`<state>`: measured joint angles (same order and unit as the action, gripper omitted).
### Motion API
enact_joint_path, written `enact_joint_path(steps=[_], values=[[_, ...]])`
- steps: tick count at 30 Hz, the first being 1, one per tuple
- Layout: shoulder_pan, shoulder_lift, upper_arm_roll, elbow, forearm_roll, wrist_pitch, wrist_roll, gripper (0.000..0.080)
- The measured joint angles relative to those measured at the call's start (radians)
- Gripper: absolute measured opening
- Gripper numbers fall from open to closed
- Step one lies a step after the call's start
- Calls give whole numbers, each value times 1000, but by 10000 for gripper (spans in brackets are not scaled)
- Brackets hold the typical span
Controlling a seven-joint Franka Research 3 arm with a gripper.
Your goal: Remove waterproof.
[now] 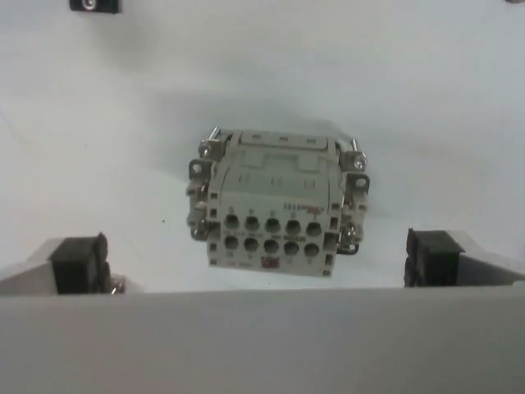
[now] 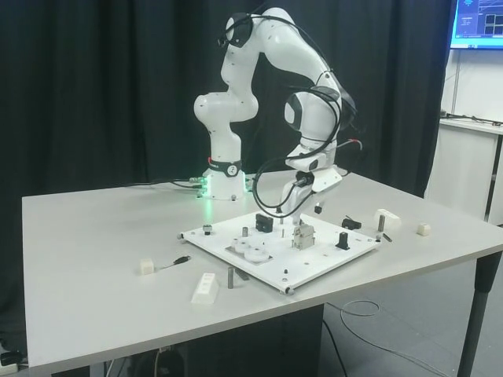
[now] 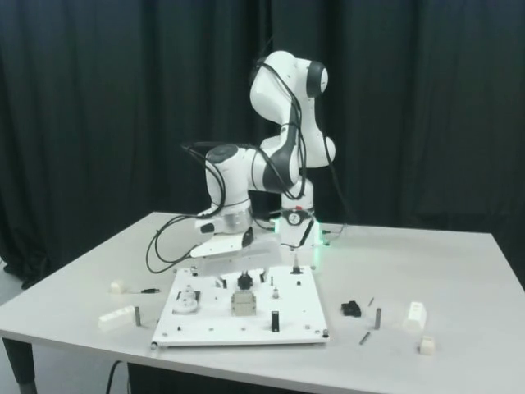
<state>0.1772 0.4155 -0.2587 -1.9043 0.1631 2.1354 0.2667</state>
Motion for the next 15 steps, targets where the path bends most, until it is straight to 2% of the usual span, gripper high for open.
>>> enact_joint_path(steps=[15], values=[[0,0,0,-57,0,88,-20,800]])
